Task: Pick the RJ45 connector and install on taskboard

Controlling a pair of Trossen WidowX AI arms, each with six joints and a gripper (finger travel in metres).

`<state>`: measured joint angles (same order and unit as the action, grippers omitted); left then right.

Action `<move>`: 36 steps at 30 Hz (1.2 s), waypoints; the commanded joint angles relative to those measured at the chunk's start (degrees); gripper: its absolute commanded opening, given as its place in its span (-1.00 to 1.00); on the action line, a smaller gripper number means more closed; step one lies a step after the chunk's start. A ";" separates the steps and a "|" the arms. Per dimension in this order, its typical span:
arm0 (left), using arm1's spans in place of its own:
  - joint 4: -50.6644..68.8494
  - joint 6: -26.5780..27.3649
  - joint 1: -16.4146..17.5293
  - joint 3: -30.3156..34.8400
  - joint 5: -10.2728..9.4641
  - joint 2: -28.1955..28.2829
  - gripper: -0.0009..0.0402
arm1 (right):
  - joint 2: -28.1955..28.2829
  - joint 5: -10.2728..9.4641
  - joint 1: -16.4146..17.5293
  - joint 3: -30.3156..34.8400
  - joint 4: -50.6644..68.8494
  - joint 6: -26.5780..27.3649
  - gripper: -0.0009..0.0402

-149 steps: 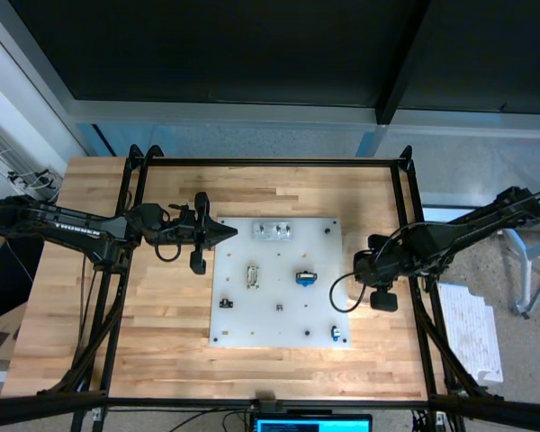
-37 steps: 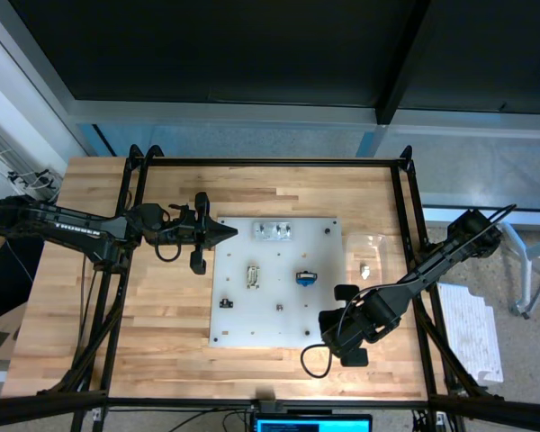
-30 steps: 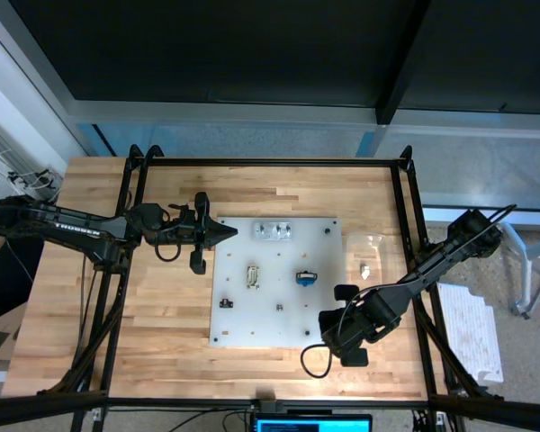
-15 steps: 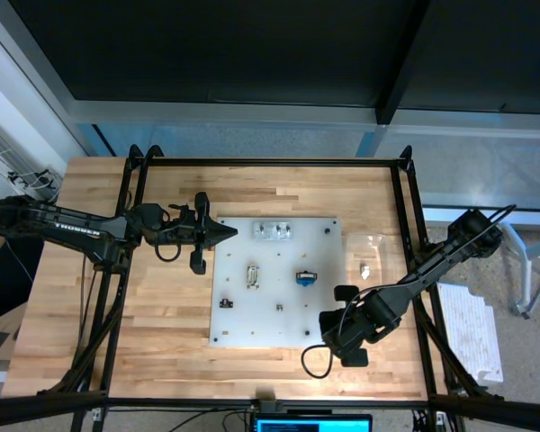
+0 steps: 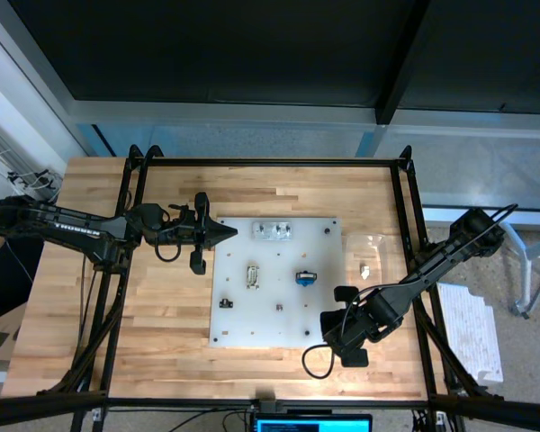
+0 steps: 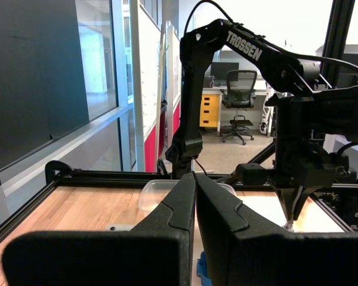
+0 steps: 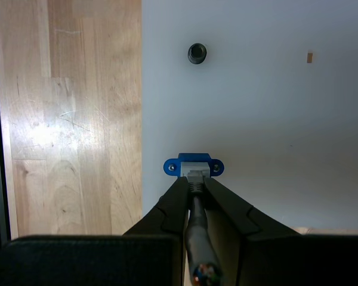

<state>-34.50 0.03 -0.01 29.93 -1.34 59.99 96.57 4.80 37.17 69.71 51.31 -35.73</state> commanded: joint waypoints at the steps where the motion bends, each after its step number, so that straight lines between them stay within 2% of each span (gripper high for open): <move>1: -0.02 -0.02 0.02 0.02 0.02 0.00 -0.96 | 0.22 -0.28 0.00 -0.04 -0.09 -0.04 -0.96; 12: -0.02 -0.02 0.00 0.02 0.02 0.00 -0.96 | -0.83 -0.28 0.04 0.09 0.00 -0.04 -0.91; 26: -0.02 -0.02 0.02 0.02 0.02 0.00 -0.96 | -2.21 -0.26 0.15 0.33 -0.70 -0.04 -0.60; 36: -0.04 -0.02 0.02 0.02 0.02 0.00 -0.96 | -2.80 0.13 0.37 2.34 1.70 -0.02 -0.26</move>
<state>-34.54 0.01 -0.01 29.95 -1.32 59.99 94.21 4.86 37.50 71.46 52.47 -35.77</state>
